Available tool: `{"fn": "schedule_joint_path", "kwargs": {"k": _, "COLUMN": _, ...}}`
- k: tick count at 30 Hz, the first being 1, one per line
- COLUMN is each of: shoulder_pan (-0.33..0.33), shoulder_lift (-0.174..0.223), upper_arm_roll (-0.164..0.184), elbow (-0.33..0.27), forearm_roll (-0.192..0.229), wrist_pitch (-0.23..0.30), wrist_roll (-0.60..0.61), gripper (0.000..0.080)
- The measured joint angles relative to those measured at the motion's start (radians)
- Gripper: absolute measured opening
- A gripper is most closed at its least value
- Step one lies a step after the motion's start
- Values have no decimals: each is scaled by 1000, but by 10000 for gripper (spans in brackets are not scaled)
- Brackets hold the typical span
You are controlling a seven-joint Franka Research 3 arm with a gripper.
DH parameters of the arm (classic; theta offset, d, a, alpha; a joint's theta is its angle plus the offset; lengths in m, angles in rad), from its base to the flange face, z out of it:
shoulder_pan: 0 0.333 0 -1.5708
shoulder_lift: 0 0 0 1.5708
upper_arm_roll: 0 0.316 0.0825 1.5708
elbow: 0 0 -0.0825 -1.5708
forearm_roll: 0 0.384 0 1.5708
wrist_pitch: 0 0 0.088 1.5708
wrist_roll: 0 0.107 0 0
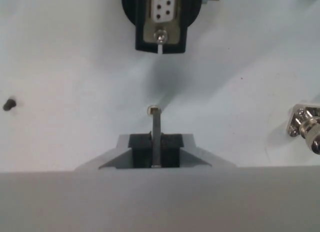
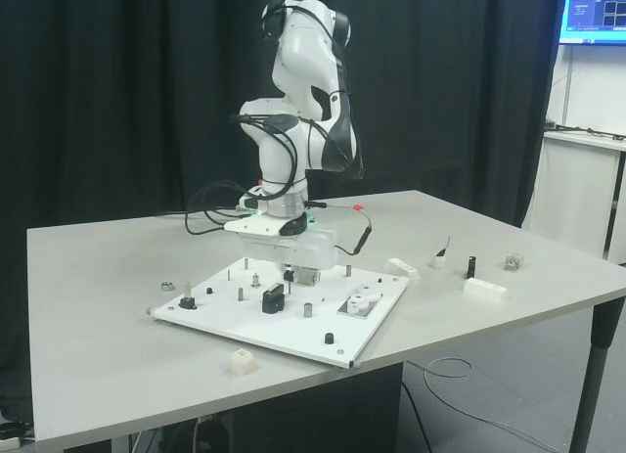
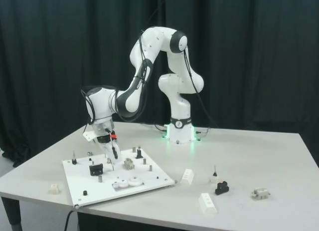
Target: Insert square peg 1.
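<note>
White arm bent low over the white board (image 2: 293,326) at the centre-left of the first room view, on the grey counter (image 2: 98,277). Pincer (image 1: 156,154) sits at lower centre of the wrist view, clamped on square peg 1 (image 1: 156,134), a thin grey bar gripped between the black fingers (image 1: 137,149). Peg sticks out past the fingertips and runs up the frame from them, long axis vertical in the wrist picture, in line with the pincer's approach toward the board. Peg's far end is at a small round hole (image 1: 153,110) in the board, mid-frame; touching or just above, cannot tell.

In the second room view the pincer (image 3: 110,158) is at centre-left, pointing down at the board (image 3: 144,183), slightly tilted; peg too small to make out there. In the first room view the pincer (image 2: 298,272) is just over the board's middle, peg not distinguishable.

Other stuff, wrist view: black connector housing (image 1: 160,21) with a white pin block at top centre, well apart from the peg tip; small black screw (image 1: 9,104) at the left edge; metal fitting (image 1: 307,127) at the right edge.

First room view: black block (image 2: 273,298) on the board just left of the pincer, white cube (image 2: 242,361) on the counter below the board's front edge, white blocks (image 2: 485,288) at right, well apart from the board.
</note>
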Motion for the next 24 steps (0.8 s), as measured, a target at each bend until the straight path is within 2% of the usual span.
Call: {"fn": "schedule_joint_path", "kwargs": {"k": 24, "shoulder_pan": 5, "shoulder_lift": 10, "upper_arm_roll": 0, "elbow": -1, "forearm_roll": 0, "wrist_pitch": 16, "wrist_roll": -7, "gripper": 32}}
